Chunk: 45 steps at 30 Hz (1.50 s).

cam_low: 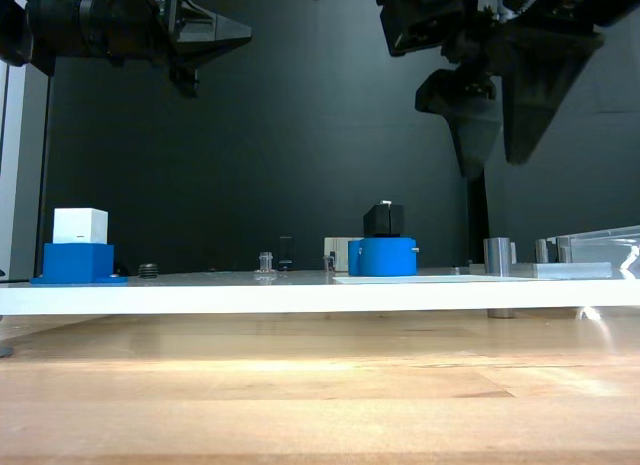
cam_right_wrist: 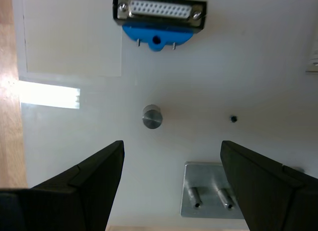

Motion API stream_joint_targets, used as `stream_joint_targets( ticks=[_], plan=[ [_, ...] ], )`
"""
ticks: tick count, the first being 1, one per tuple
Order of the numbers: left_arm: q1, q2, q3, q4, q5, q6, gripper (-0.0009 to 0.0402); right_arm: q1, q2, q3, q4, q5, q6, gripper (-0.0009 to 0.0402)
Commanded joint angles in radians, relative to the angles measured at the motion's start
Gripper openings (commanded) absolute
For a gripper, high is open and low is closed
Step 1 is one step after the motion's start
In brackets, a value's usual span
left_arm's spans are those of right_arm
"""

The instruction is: Remove the 16mm cylinder and place in the container

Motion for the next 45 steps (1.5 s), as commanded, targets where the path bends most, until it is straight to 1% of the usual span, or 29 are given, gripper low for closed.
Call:
stream_joint_targets(
  ticks=[1,11,20,24,27,33,45],
  plan=[
    [0.0,0.0,0.0,0.0,0.0,0.0,0.0,0.003,0.0,-0.011,0.024,0.001,0.004,0.0271],
    [0.0,0.0,0.0,0.0,0.0,0.0,0.0,0.016,0.001,-0.044,0.058,0.001,0.018,0.0269],
    [0.0,0.0,0.0,0.0,0.0,0.0,0.0,0.03,0.001,-0.106,0.125,0.0,0.03,0.0251],
    [0.0,0.0,0.0,0.0,0.0,0.0,0.0,0.032,0.001,-0.113,0.138,0.004,0.041,0.0252],
    [0.0,0.0,0.0,0.0,0.0,0.0,0.0,0.033,0.019,-0.113,0.151,0.012,0.045,0.0251],
    [0.0,0.0,0.0,0.0,0.0,0.0,0.0,0.033,0.066,-0.114,0.172,0.011,0.043,0.0252],
    [0.0,0.0,0.0,0.0,0.0,0.0,0.0,0.033,0.073,-0.171,0.25,0.01,0.045,0.0251]
  ],
)
